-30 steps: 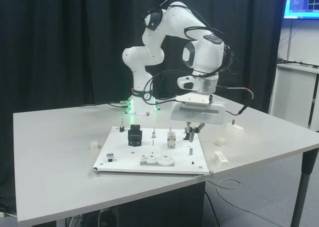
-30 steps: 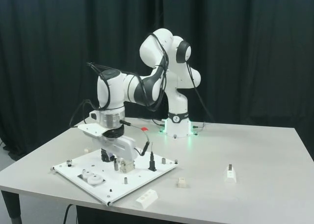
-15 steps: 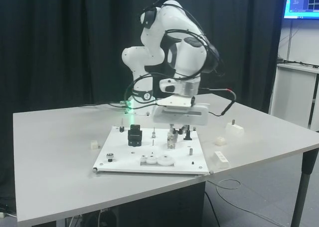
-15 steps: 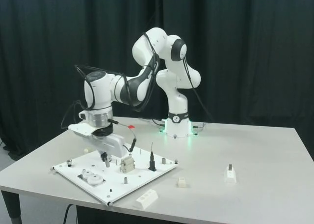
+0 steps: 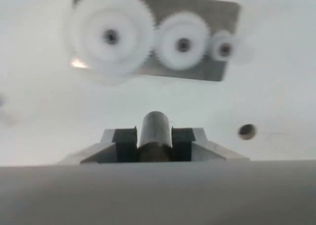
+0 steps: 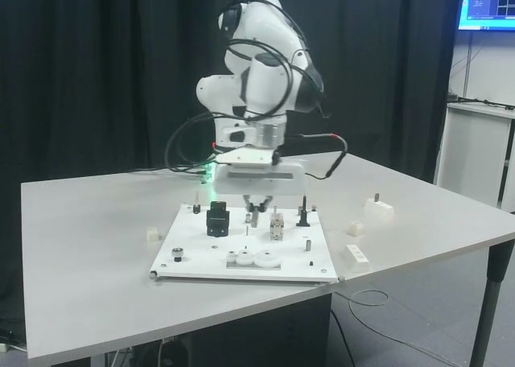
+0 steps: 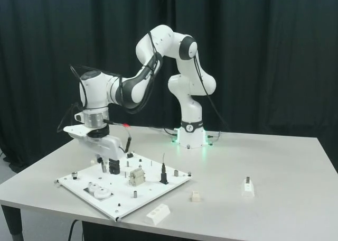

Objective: Insert round peg 4.

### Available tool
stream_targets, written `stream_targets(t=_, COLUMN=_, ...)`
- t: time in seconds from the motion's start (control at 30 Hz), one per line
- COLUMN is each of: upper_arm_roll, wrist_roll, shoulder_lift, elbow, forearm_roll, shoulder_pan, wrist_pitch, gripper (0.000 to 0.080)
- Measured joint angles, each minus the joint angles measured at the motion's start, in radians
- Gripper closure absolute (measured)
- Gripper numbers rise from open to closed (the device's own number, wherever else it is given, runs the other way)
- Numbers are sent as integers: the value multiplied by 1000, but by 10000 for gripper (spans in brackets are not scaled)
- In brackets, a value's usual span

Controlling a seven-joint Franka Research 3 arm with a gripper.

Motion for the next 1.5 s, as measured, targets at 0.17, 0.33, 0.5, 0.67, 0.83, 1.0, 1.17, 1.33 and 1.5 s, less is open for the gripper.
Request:
stream_targets(t=0.17, upper_arm_roll=-32, wrist_roll=-43, shoulder_lift=-27, elbow=-51, forearm_roll=31, shoulder_pan=0, wrist_pitch=47, gripper=659)
stream_targets(t=0.33, upper_arm_roll=-58, wrist_roll=-76, shoulder_lift=-44, elbow=-93, forearm_roll=69, shoulder_pan=0, wrist_pitch=90, gripper=659)
stream_targets(t=0.5, upper_arm_roll=-78, wrist_roll=-111, shoulder_lift=-50, elbow=-124, forearm_roll=102, shoulder_pan=0, wrist_pitch=125, gripper=659)
stream_targets(t=0.67, upper_arm_roll=-94, wrist_roll=-138, shoulder_lift=-50, elbow=-151, forearm_roll=125, shoulder_pan=0, wrist_pitch=153, gripper=659)
stream_targets(t=0.83, upper_arm_roll=-105, wrist_roll=-157, shoulder_lift=-50, elbow=-179, forearm_roll=137, shoulder_pan=0, wrist_pitch=192, gripper=659)
stream_targets(t=1.0, upper_arm_roll=-110, wrist_roll=-158, shoulder_lift=-50, elbow=-208, forearm_roll=137, shoulder_pan=0, wrist_pitch=242, gripper=659)
stream_targets(t=1.17, upper_arm_roll=-112, wrist_roll=-160, shoulder_lift=-50, elbow=-235, forearm_roll=137, shoulder_pan=0, wrist_pitch=281, gripper=659)
stream_targets(t=1.33, upper_arm_roll=-116, wrist_roll=-175, shoulder_lift=-50, elbow=-258, forearm_roll=137, shoulder_pan=0, wrist_pitch=308, gripper=659)
stream_targets(t=1.5, upper_arm_roll=-121, wrist_roll=-184, shoulder_lift=-51, elbow=-274, forearm_roll=137, shoulder_pan=0, wrist_pitch=328, gripper=659)
